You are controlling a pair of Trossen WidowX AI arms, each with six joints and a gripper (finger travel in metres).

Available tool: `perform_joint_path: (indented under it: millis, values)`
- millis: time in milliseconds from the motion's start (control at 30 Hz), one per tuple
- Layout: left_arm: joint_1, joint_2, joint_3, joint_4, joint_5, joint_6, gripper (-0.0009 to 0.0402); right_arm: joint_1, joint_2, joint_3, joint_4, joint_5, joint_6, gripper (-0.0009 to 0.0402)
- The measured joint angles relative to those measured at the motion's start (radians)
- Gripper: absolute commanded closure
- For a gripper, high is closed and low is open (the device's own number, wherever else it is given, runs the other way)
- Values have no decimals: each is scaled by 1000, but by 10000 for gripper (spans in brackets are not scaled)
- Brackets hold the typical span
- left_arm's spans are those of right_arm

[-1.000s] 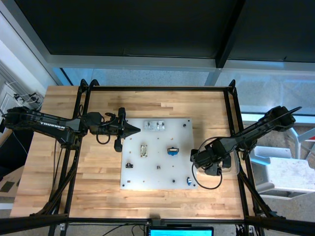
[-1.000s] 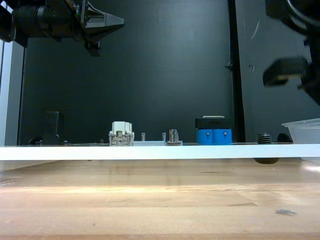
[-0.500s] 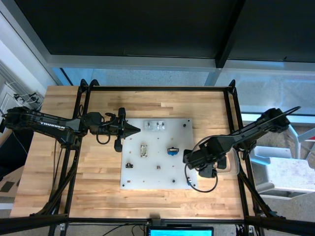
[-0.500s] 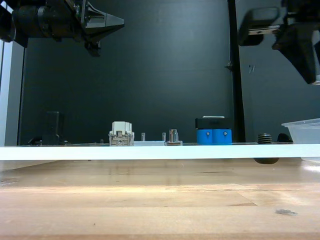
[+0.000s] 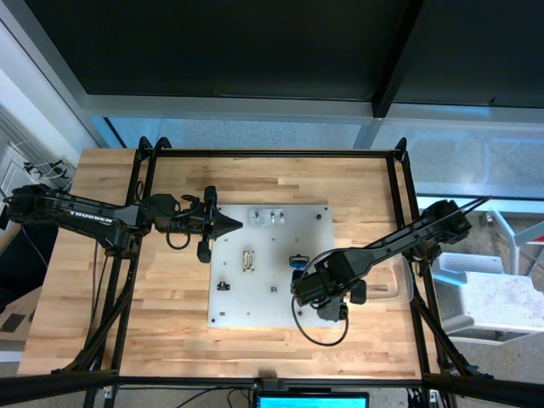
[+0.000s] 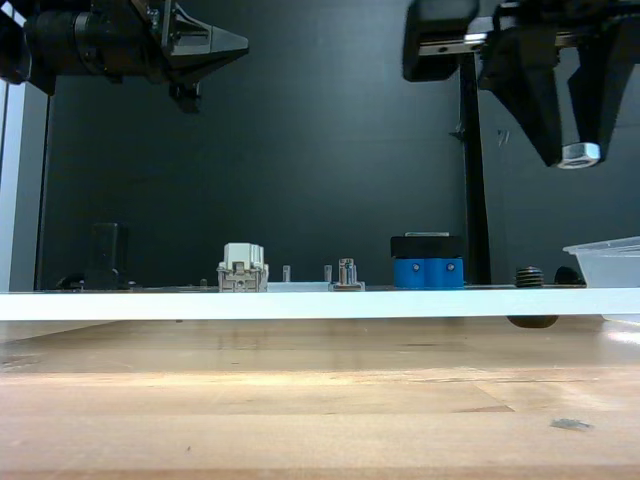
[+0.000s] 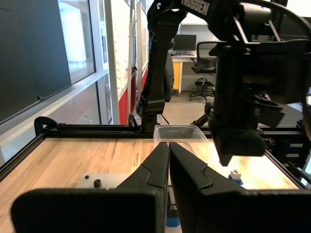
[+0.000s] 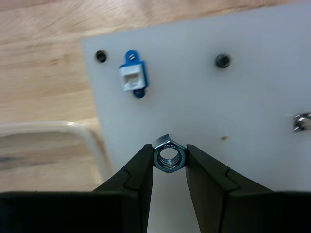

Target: Pick the M12 fastener and fasten on the M12 threads

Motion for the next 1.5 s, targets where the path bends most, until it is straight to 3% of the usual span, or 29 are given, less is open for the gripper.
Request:
perform_joint_path:
  millis: [733, 1500]
  values:
    - [0, 0, 0, 0, 0, 0, 393, 14, 315, 313, -21, 3, -4, 339]
    - [0, 0, 0, 0, 0, 0, 393, 34, 338, 273, 12, 3, 13, 339]
